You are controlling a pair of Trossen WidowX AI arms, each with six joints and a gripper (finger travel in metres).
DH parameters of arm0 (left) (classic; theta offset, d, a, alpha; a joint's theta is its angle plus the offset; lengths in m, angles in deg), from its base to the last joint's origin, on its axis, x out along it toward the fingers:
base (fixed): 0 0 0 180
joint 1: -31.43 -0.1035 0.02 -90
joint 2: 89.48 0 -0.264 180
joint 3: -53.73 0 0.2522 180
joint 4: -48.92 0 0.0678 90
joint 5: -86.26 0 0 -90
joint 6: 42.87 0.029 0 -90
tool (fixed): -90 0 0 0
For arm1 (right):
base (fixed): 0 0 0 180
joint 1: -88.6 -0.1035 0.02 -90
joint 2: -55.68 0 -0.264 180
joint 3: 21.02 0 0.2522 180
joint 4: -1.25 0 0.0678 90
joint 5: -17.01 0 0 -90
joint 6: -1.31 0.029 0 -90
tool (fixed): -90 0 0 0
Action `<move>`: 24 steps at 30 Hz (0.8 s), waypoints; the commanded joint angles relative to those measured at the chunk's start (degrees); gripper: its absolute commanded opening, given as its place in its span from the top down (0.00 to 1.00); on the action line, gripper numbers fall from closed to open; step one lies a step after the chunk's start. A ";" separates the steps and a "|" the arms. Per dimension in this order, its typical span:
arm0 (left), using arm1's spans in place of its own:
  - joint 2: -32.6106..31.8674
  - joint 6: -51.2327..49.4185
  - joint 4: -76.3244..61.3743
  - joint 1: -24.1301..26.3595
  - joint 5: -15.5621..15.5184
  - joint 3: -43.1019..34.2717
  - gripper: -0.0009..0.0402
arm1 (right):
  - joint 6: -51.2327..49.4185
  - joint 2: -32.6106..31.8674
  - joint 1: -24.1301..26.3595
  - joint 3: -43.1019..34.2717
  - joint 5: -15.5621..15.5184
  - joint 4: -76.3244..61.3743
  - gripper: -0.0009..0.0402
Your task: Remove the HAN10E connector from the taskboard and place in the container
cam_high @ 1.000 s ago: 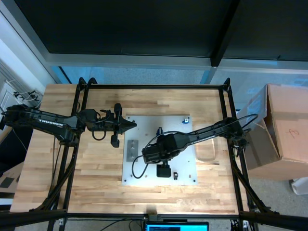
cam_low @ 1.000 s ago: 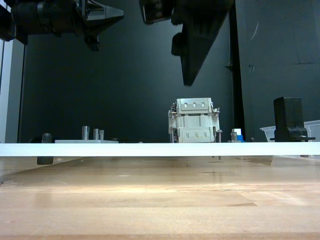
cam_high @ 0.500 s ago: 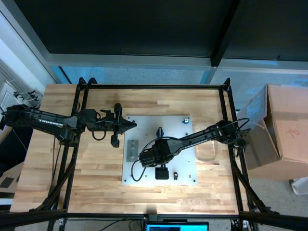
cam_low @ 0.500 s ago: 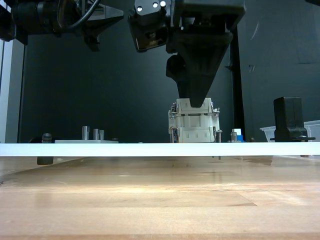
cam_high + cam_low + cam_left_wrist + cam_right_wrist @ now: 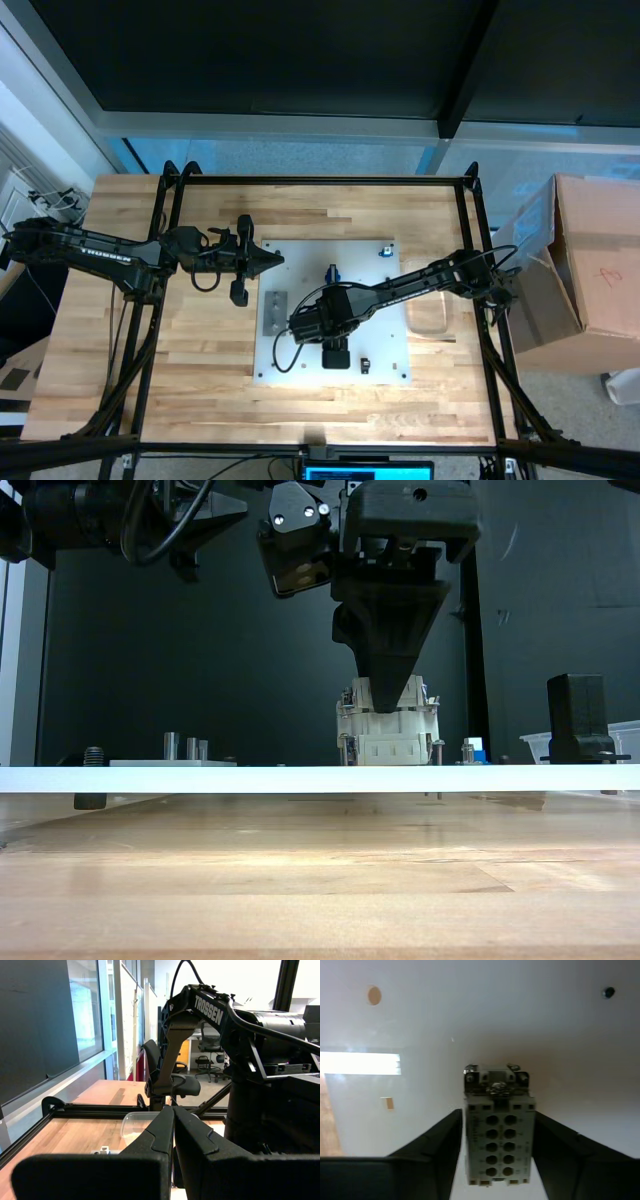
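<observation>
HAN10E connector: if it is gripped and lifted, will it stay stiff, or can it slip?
Probably stiff: the HAN10E connector looks like a blocky moulded housing, seated upright on the taskboard. Its smooth sides may slip in the right gripper around its top. Left gripper hovers shut near the board's left edge.

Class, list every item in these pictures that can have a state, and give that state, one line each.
Connector: upright, fully in its seat on the board.
Right gripper: open, lowered over the connector, one finger on each side.
Left gripper: shut, empty, raised above the board's left edge.
Container: on the table right of the board, connector not in it.
</observation>
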 commanded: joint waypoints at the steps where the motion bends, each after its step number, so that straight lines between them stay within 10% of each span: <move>1: -0.02 0.00 0.00 -0.02 0.02 0.00 0.98 | 0.00 0.02 -0.11 -0.02 -0.48 0.22 0.72; 12: -0.02 0.00 0.00 -0.02 0.00 0.00 0.98 | -0.02 0.17 -0.04 -0.02 -0.52 0.09 0.98; 24: -0.02 0.00 0.00 0.00 0.00 0.00 0.98 | -0.02 2.95 0.00 -0.02 -0.48 -1.03 0.96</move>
